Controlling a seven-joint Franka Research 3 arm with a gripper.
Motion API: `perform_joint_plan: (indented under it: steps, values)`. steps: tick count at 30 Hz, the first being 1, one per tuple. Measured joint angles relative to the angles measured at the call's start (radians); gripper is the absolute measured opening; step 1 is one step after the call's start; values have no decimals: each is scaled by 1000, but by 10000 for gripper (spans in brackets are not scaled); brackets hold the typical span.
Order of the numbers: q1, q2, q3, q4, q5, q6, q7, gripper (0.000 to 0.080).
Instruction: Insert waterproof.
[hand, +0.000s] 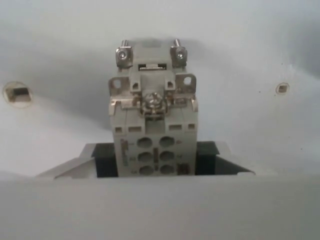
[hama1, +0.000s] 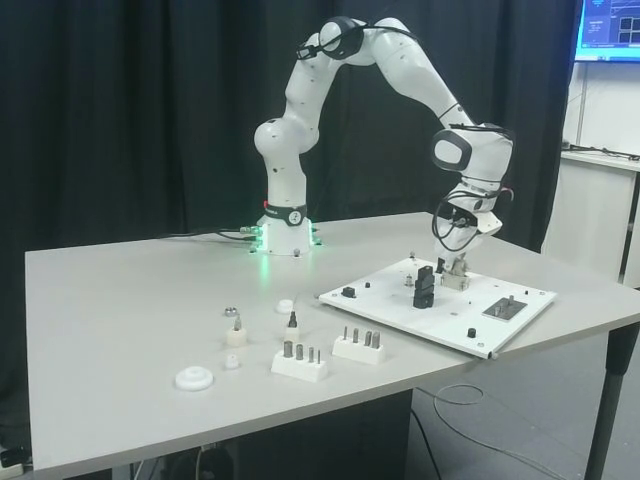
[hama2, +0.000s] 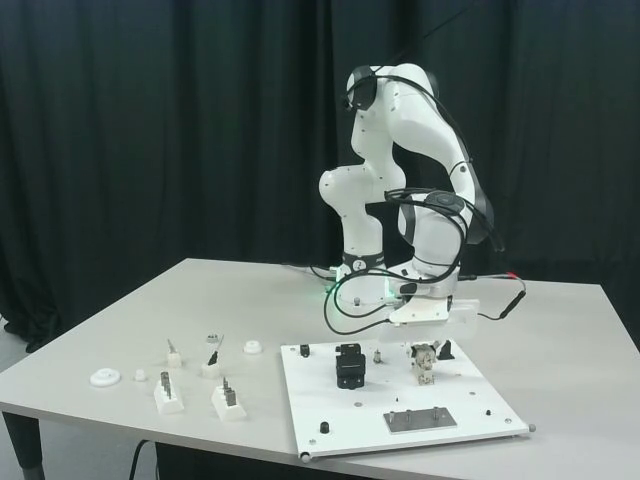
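Note:
The waterproof connector is a grey-white block with metal clips, a screw and several round holes in its face. It stands upright on the white board. In the wrist view a black rectangular opening with a grey frame lies around its lower part, and a blurred grey band fills the near edge. The gripper hangs directly over the connector at the board's far right part. From the first room view the gripper sits just above the connector. Whether it holds anything is hidden.
A black block stands on the board left of the connector, and a grey metal plate lies near the front edge. Small white holders with pins and white discs sit on the grey table beside the board.

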Motion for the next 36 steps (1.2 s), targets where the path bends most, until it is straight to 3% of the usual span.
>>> perform_joint_plan:
  steps: [25,26,34,35,36]
  values:
    - [0,6,1,9,3,-3,10,313]
    - [0,6,1,12,2,-6,10,483]
    - [0,6,1,55,2,-62,12,483]
    - [0,5,1,61,2,-72,13,779]
    - [0,5,2,67,2,-82,15,779]
